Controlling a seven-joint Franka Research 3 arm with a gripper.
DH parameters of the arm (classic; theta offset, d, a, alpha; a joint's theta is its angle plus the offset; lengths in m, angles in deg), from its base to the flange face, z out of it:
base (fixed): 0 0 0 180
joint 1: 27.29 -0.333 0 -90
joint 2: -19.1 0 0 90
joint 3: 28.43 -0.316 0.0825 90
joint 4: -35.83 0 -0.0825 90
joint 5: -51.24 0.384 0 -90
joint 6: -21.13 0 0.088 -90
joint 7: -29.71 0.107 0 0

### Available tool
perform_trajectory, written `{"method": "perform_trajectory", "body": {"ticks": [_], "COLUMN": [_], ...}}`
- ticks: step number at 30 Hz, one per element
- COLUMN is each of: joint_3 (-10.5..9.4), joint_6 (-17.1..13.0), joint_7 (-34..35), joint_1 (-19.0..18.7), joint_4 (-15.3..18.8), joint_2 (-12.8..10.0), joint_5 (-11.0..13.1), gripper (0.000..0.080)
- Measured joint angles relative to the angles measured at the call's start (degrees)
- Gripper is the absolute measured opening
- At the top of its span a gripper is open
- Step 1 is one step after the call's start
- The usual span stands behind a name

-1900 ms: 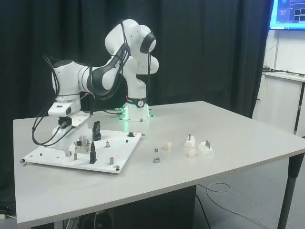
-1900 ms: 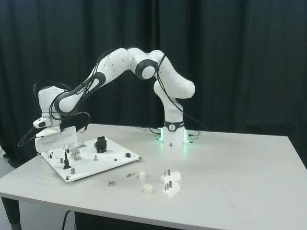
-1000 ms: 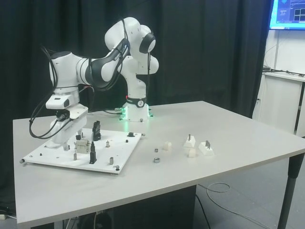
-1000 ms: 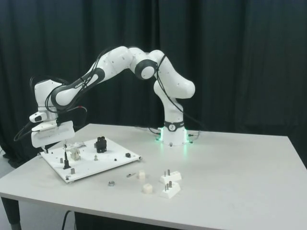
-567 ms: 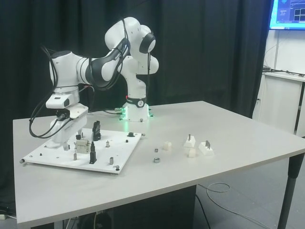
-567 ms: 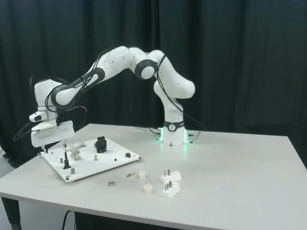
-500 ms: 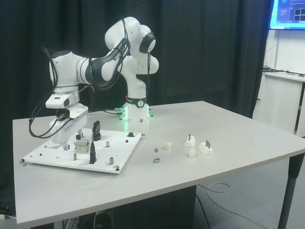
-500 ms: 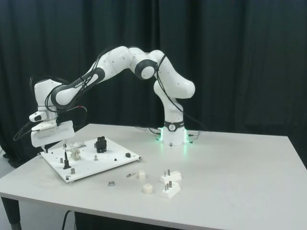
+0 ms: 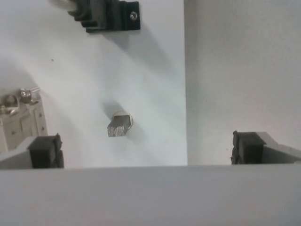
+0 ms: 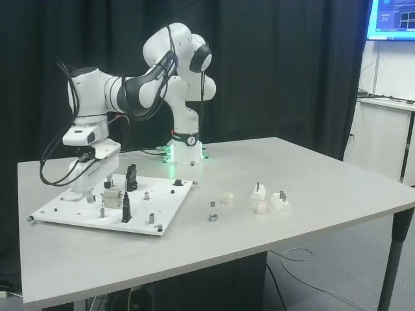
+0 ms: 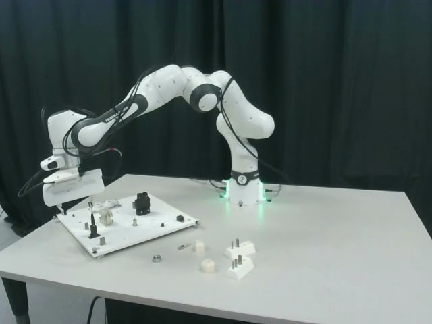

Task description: Pick round peg 2.

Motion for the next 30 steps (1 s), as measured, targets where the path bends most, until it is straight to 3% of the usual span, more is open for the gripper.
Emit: {"method": "perform_trajectory", "body": {"ticks": [30], "joint_3": [1.11], "joint_6": [3.6], "joint_7": [4.3], "joint_1": [-0.8], "joint_4": [-3.0], "joint_2": [0.0], "joint_5": [-0.5], "gripper": [0.0800]}}
